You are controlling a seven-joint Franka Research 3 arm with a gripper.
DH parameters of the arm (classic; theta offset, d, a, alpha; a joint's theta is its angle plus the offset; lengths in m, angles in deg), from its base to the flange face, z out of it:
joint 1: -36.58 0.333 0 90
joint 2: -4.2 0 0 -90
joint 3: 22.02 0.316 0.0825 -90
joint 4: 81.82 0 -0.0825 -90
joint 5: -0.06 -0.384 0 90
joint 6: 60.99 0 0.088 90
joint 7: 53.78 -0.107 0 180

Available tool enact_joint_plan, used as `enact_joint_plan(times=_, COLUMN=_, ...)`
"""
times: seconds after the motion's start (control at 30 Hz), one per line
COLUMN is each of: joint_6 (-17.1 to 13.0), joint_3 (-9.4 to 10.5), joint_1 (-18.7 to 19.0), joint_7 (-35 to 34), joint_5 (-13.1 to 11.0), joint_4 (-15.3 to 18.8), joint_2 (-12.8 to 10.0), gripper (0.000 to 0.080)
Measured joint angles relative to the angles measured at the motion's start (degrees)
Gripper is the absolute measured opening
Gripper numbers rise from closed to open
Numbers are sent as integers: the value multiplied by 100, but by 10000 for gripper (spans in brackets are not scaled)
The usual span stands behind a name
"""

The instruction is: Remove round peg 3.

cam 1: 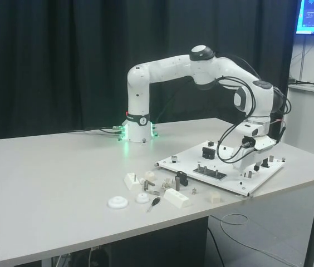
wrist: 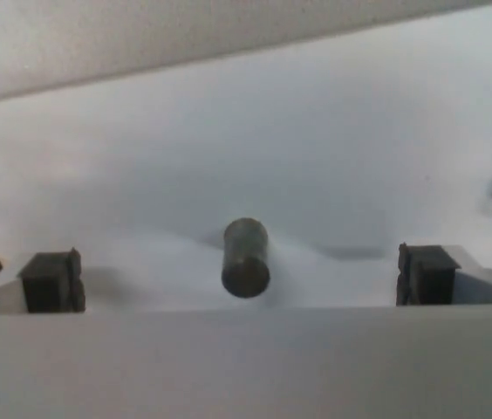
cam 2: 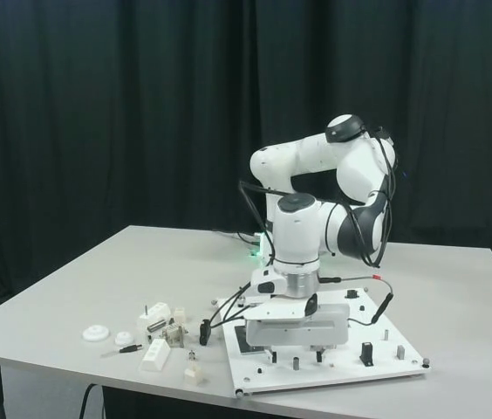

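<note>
Wrist view: gripper (wrist: 239,278) spread wide, black pads either side of round peg 3 (wrist: 246,257), which stands upright in the white board (wrist: 316,131) — centred, touching neither pad. First room view: gripper (cam 1: 250,163) low over the board's far end; judged next — close squarely, then pull straight up. Second room view: fingertips (cam 2: 319,353) at board level, so avoid tilting the peg in its hole.

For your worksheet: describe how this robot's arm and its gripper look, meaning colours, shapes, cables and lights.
The arm is white, built of rounded tubular links with grey joint caps. Black cables loop around the wrist. Green lights glow at its base. The gripper has a white body and two blocky black fingertips.
</note>
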Motion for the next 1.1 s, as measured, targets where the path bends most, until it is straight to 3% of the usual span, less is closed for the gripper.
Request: enact_joint_plan(times=1.1, joint_6=-300, joint_3=147, joint_1=2, joint_7=-86, joint_5=25, joint_4=7, joint_2=0, gripper=790)
